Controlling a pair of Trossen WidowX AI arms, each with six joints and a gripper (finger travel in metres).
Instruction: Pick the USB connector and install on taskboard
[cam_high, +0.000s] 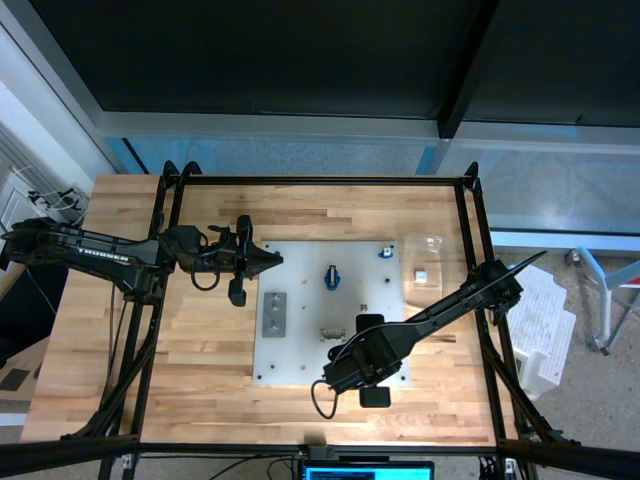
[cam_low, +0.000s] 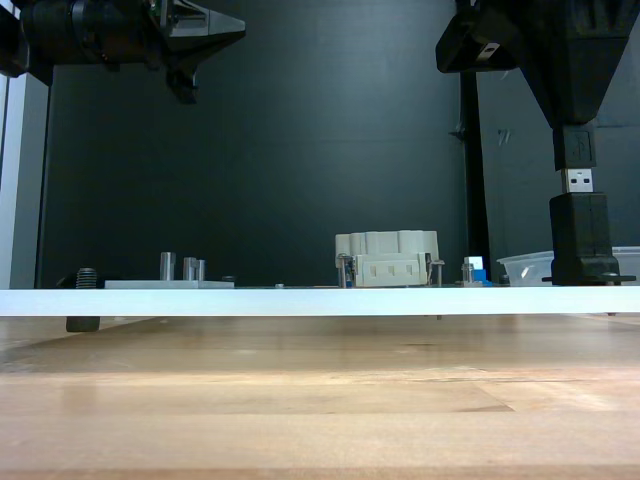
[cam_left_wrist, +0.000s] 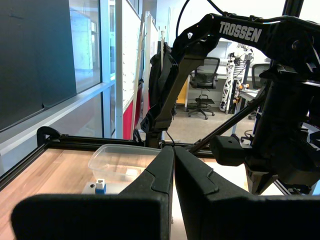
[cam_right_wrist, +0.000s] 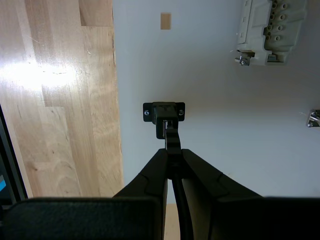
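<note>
One plug only: grips the USB connector (cam_low: 576, 148) in the right gripper (cam_right_wrist: 170, 152), jaws clamped on its black body, metal tip pointing down. Holds it upright just above the black port (cam_low: 583, 240) on the taskboard (cam_high: 300, 300). Hovers the left gripper (cam_left_wrist: 174, 150) high over the board's left edge, jaws pressed together.

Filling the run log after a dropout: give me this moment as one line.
right gripper: shut on USB connector, tip just above black port, not inserted | left gripper: shut, raised near left edge of taskboard
</note>
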